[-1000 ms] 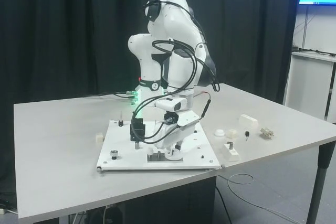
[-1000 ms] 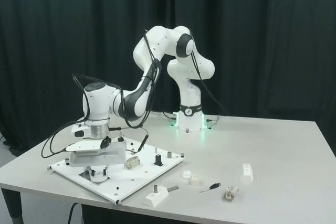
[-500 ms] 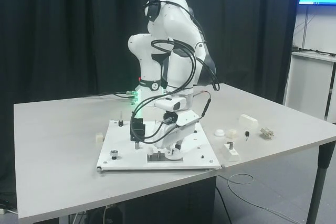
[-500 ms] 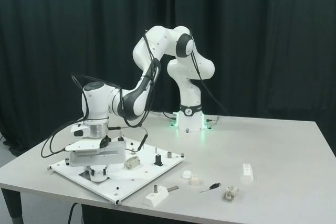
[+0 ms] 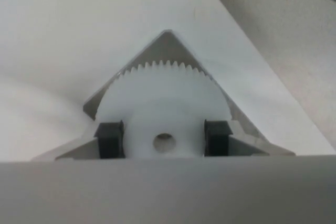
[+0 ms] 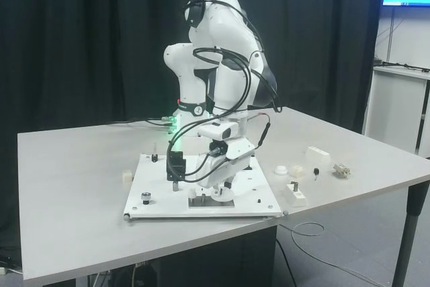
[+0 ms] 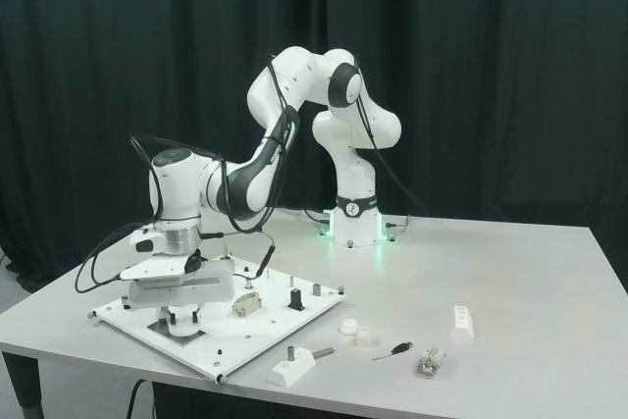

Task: Remove large gear.

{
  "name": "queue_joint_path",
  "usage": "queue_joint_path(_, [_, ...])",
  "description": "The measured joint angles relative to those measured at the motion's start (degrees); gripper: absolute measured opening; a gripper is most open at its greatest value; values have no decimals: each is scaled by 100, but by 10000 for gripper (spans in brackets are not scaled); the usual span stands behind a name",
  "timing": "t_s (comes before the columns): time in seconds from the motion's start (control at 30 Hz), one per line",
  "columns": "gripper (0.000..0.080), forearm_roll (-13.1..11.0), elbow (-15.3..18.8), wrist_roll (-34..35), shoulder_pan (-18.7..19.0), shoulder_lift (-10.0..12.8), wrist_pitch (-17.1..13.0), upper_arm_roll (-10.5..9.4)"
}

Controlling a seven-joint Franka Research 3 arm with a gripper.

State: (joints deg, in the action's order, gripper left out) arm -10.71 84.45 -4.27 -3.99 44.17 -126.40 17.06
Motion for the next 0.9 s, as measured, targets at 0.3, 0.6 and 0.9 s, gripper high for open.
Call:
queue_joint_path(0.3, [328, 0, -60, 0, -7, -1, 93, 4])
queue_joint_path(0.6, [327, 0, -152, -1, -7, -21, 212, 27])
queue_joint_path(0.9, [327, 0, -379, -1, -7, -24, 546, 74])
